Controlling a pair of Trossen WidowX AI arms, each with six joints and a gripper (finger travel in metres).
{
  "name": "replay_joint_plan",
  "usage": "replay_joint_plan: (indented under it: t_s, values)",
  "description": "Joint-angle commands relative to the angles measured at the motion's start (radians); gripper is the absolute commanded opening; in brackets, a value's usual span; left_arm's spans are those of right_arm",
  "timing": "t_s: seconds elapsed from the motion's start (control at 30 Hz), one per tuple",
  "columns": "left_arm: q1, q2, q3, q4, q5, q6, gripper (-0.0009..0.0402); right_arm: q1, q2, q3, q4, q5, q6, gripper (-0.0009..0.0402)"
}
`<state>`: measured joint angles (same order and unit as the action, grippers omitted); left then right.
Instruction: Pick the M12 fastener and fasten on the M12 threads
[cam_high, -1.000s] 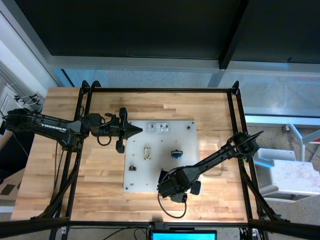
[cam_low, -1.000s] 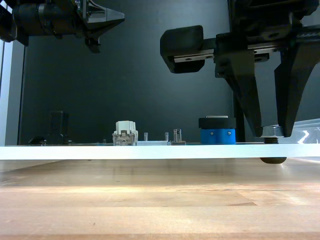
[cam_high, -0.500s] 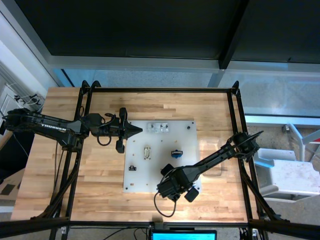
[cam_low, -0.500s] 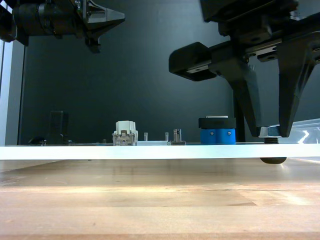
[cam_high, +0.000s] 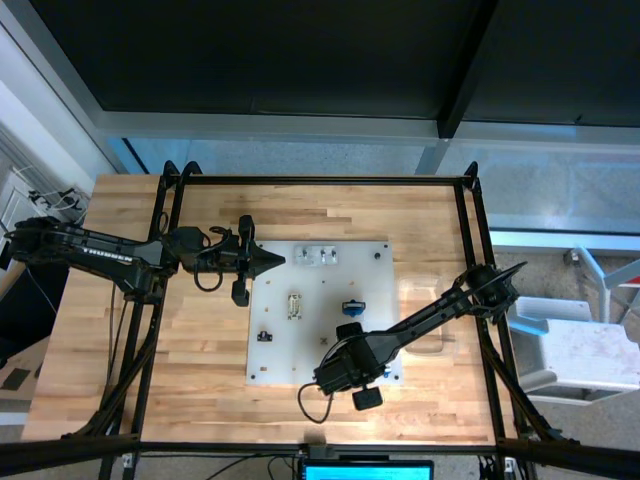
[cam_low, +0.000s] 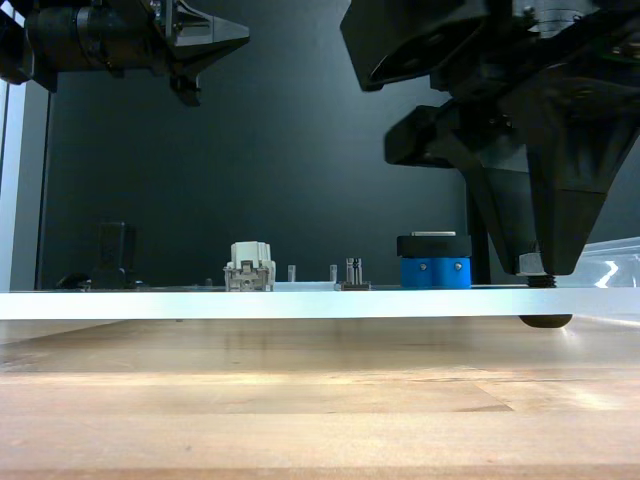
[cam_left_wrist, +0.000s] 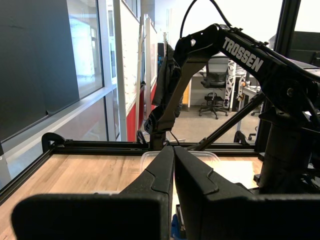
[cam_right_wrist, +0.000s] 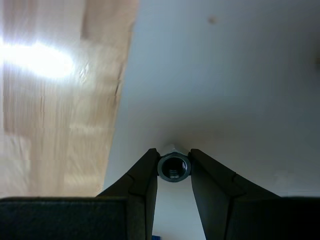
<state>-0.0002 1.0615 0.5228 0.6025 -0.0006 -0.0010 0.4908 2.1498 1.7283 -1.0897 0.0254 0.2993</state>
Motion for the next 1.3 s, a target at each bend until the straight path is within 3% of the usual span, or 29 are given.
replay_joint_plan:
  t_s: [0.03, 0.27, 0.5, 1.07, 1.3]
  values:
    - [0.0, 0.0, 0.0, 0.0, 0.0, 0.0, 0.0, 0.0, 0.001, 0.0, 0.0, 0.0, 0.187, 0.0002]
    - [0.0, 0.0, 0.0, 0.0, 0.0, 0.0, 0.0, 0.0, 0.001, 0.0, -0.001, 0.0, 0.713, 0.0002]
    - [0.0, 0.0, 0.0, 0.0, 0.0, 0.0, 0.0, 0.0, 0.001, 0.0, 0.0, 0.0, 1.079, 0.0002]
    - [0.0, 0.0, 0.0, 0.0, 0.0, 0.0, 0.0, 0.002, 0.001, 0.0, 0.0, 0.0, 1.646, 0.0002]
    - [0.0, 0.0, 0.0, 0.0, 0.0, 0.0, 0.0, 0.003, 0.001, 0.0, 0.0, 0.0, 1.955, 0.0002]
